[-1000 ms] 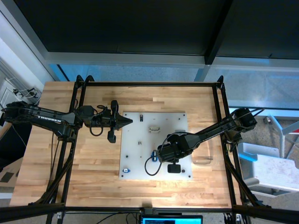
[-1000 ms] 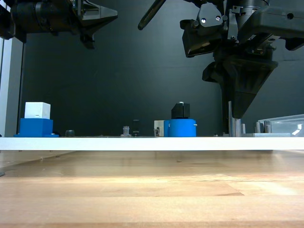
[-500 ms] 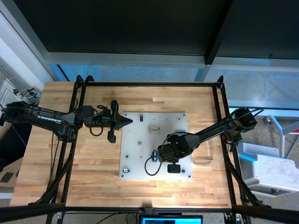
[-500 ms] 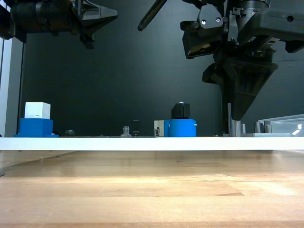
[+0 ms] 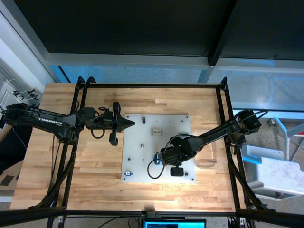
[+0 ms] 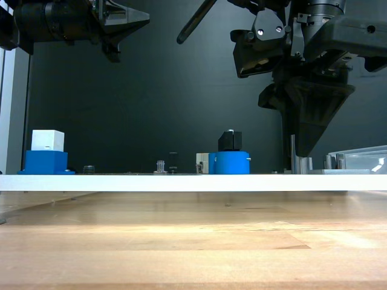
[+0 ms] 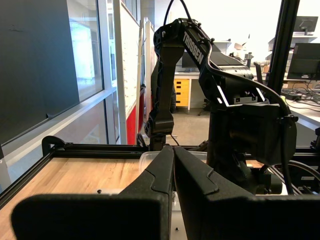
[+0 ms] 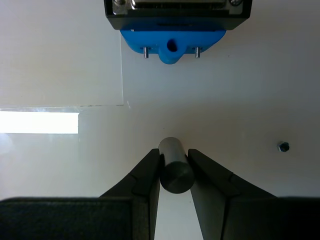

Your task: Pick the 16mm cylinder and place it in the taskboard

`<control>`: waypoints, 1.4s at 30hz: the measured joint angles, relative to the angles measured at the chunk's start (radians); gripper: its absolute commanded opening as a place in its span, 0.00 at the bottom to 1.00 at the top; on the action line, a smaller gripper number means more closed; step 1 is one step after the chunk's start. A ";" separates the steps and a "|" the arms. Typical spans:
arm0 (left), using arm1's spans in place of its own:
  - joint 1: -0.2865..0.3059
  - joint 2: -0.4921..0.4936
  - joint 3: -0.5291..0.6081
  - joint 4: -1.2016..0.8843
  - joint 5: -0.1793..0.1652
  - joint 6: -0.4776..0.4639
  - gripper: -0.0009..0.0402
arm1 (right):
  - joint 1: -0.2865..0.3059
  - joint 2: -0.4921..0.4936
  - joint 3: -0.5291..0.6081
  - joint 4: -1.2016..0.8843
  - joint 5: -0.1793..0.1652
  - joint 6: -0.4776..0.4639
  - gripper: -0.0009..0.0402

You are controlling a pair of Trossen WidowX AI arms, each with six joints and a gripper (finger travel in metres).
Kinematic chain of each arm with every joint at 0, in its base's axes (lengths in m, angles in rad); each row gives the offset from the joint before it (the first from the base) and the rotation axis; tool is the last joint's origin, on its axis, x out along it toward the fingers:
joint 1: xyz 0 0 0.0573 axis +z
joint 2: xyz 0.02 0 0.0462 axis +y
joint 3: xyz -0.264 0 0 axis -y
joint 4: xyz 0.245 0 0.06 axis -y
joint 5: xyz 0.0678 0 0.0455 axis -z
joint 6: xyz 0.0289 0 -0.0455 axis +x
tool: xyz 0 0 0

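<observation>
Over taskboard (image 5: pixel 142 159): left gripper (image 5: pixel 129 122); TROSSEN right gripper (image 8: pixel 173 155)

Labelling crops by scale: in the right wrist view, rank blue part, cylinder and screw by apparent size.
1. blue part
2. cylinder, gripped by the right gripper over the taskboard; nearness to the camera flatters it
3. screw
The left gripper is shut, high over the taskboard's left edge.

My left arm stretches inward, level and high, with my left hand (image 5: pixel 129 123) pointing across, its fingers pressed together. My right arm reaches in from the right, wrist bent over, my right hand (image 8: pixel 173 152) aimed straight down, fingers pinching the 16mm cylinder (image 8: pixel 175 170) upright.
</observation>
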 measured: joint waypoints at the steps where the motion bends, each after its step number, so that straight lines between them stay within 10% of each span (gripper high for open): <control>1: 0.000 0.000 0.000 0.000 0.000 0.000 0.02 | 0.000 0.000 -0.003 0.003 0.000 0.000 0.07; 21: 0.000 0.000 0.000 0.000 0.000 0.000 0.02 | 0.004 0.000 -0.030 0.038 0.001 0.004 0.08; 42: 0.000 0.000 0.000 0.000 0.000 0.000 0.02 | 0.006 0.000 -0.030 0.038 -0.003 0.004 0.42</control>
